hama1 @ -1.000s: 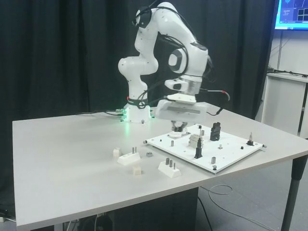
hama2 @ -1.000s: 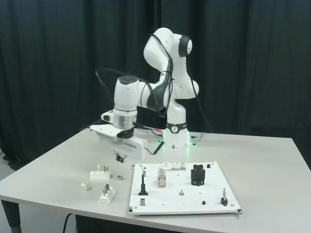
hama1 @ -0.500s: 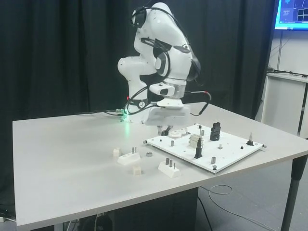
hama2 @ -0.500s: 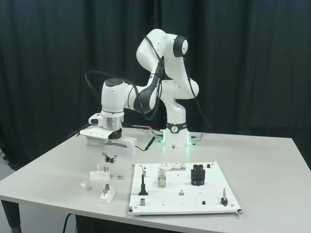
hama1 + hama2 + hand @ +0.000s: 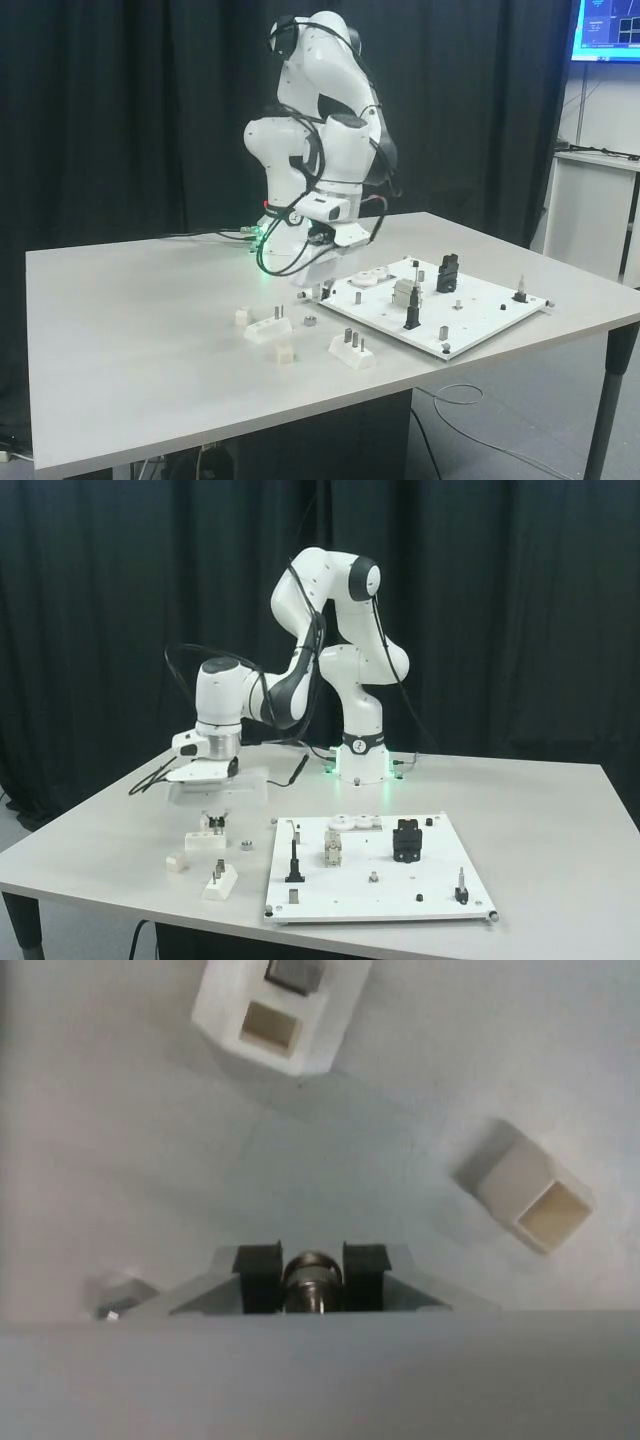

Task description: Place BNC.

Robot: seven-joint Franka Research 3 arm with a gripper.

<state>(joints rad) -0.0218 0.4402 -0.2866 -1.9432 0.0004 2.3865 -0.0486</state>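
Fingers (image 5: 258,1278) clamped on the BNC connector (image 5: 312,1282), one black pad at its 9 o'clock and the other at its 3 o'clock, as my wrist camera looks down past them at the grey table (image 5: 120,1160). I hold the gripper (image 5: 312,1280) above the loose white fixtures, off to the side of the white assembly board (image 5: 440,885), presumably because one of these blocks is meant to receive the part. In the wrist view, a white two-pocket holder (image 5: 282,1010) sits at 12 o'clock from the connector, with one pocket open and the other filled by a grey insert; a small white cube (image 5: 528,1200) with an open square socket lies at about 2 o'clock. The connector touches neither and hangs clear of the table. In my second room view, the gripper (image 5: 216,818) hovers just over the white holder (image 5: 205,838). I judge the placing not yet done; which socket it should enter I cannot tell.
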